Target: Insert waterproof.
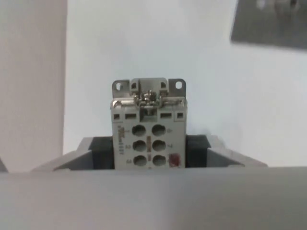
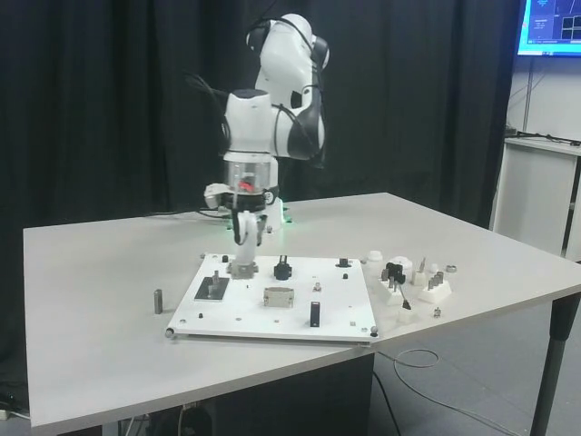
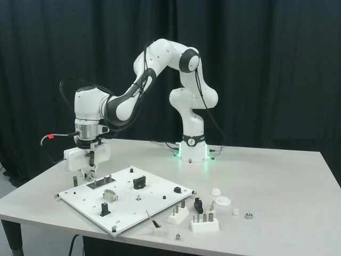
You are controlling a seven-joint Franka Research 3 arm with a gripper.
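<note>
Six round sockets faced the wrist camera on the waterproof connector (image 1: 148, 128), pinched between the jaws of the gripper (image 1: 148, 155) low over the white board (image 2: 300, 313). Any tilt or offset could, I judged, jam it against its seat or shift the unclamped-looking board. Beneath lay the grey counter (image 2: 91, 272); black curtains (image 3: 277, 69) closed the room behind.

Heavy black curtains (image 3: 266, 64) hung in folds behind the broad grey table (image 2: 91, 272), closing off the whole back of the room. To one side stood a white cabinet (image 2: 536, 191) (a lit wall screen (image 2: 549, 27) glowed above it). A thin cable (image 2: 413, 363) dangled beneath the table's front edge, above the grey floor (image 2: 472, 400).
</note>
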